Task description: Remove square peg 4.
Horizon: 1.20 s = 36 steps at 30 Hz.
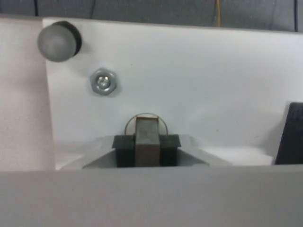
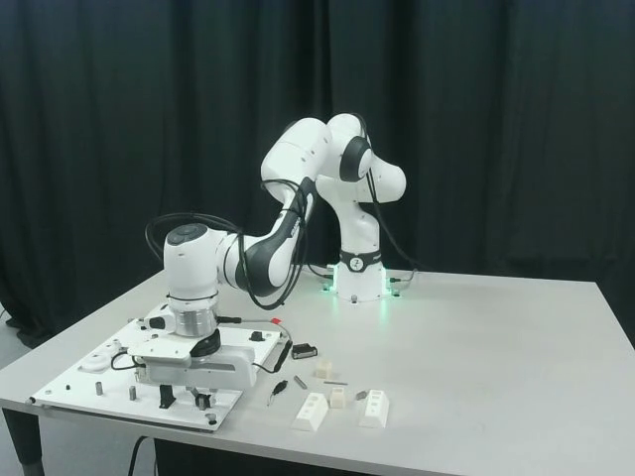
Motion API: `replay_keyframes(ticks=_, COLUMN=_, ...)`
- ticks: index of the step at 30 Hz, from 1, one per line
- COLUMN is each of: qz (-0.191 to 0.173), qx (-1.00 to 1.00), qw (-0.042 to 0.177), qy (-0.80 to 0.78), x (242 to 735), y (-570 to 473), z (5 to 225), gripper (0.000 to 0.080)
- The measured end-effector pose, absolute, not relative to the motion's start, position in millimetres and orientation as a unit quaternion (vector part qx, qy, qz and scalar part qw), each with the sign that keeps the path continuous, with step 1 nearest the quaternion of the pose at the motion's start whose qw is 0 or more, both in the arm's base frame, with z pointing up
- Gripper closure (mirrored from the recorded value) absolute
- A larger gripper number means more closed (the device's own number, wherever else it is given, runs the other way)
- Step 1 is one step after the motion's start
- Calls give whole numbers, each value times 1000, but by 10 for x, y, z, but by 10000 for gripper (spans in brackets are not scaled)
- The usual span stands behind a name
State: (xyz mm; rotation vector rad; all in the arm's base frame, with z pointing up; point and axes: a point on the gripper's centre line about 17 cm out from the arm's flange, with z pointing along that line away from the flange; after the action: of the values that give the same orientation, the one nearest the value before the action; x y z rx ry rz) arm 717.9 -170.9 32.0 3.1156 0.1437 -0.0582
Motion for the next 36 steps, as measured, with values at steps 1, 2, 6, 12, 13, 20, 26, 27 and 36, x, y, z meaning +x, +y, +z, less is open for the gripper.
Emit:
replay_keyframes(ticks=1, qz=-19, qx=999, qw=11, qy=46, x=7179, y=-1709, z=320, gripper=526)
replay_keyframes(ticks=2, qz=-19, qx=999, qw=11, qy=46, x=7179, y=-1708, z=320, gripper=526)
replay_keyframes(ticks=6, qz=-19, qx=999, qw=11, qy=46, x=7179, y=-1708, z=321, gripper=704)
replay_keyframes(ticks=12, qz=-19, qx=999, qw=10, qy=46, x=7179, y=-1706, z=322, gripper=704)
replay_keyframes(ticks=13, qz=-19, qx=999, qw=10, qy=46, x=7179, y=-1705, z=322, gripper=704)
replay_keyframes(ticks=20, qz=-19, qx=999, qw=10, qy=46, x=7179, y=-1704, z=323, gripper=704)
replay_keyframes(ticks=26, qz=-19, qx=999, qw=10, qy=46, x=7179, y=-1704, z=324, gripper=704)
replay_keyframes(ticks=27, qz=-19, qx=999, qw=10, qy=46, x=7180, y=-1704, z=325, gripper=704)
replay_keyframes(ticks=36, qz=-19, qx=999, qw=11, qy=49, x=7179, y=-1705, z=326, gripper=706)
